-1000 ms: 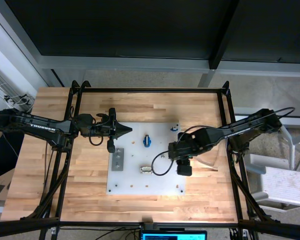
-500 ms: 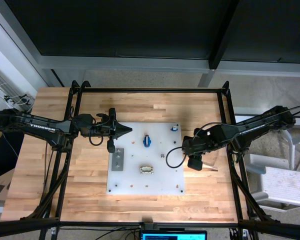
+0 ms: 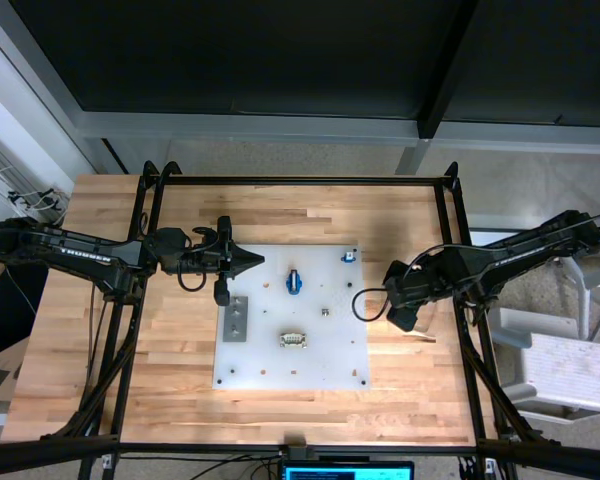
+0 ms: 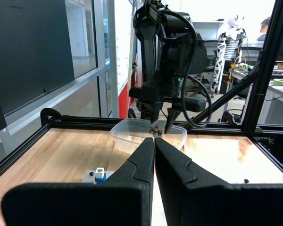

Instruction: Remove the HAN10-E connector and place it in the container

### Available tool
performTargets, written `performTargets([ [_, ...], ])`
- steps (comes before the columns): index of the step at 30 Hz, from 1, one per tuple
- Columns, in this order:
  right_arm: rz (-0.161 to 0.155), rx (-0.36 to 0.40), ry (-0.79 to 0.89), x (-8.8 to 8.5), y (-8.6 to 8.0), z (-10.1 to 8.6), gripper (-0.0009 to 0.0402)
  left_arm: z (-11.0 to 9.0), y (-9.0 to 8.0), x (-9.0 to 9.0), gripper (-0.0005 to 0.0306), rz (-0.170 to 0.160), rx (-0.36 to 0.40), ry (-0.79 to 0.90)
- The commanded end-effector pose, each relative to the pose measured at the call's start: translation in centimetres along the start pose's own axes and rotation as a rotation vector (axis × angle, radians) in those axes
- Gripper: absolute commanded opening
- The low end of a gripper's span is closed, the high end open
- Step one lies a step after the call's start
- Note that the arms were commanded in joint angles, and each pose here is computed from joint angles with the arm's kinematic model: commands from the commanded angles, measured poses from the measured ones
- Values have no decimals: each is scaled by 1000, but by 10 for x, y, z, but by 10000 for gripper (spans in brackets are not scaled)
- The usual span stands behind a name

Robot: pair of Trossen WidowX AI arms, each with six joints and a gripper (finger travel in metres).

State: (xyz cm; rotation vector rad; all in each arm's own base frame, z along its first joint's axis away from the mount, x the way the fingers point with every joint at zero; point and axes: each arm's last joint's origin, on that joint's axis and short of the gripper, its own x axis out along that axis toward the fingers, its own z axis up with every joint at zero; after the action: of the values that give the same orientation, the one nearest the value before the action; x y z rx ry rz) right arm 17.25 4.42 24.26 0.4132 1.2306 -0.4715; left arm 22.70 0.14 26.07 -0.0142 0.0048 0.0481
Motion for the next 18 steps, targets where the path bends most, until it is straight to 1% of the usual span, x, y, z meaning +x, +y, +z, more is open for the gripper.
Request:
performTargets([
  [1, -7, 57, 1, 2, -5, -5, 57, 0, 0, 0, 0, 0, 0, 0],
  [6, -20, 106, 12, 7, -10, -11, 57, 0, 0, 0, 0, 0, 0, 0],
  [18, -65, 94, 49, 24, -17, -21, 57, 0, 0, 0, 0, 0, 0, 0],
])
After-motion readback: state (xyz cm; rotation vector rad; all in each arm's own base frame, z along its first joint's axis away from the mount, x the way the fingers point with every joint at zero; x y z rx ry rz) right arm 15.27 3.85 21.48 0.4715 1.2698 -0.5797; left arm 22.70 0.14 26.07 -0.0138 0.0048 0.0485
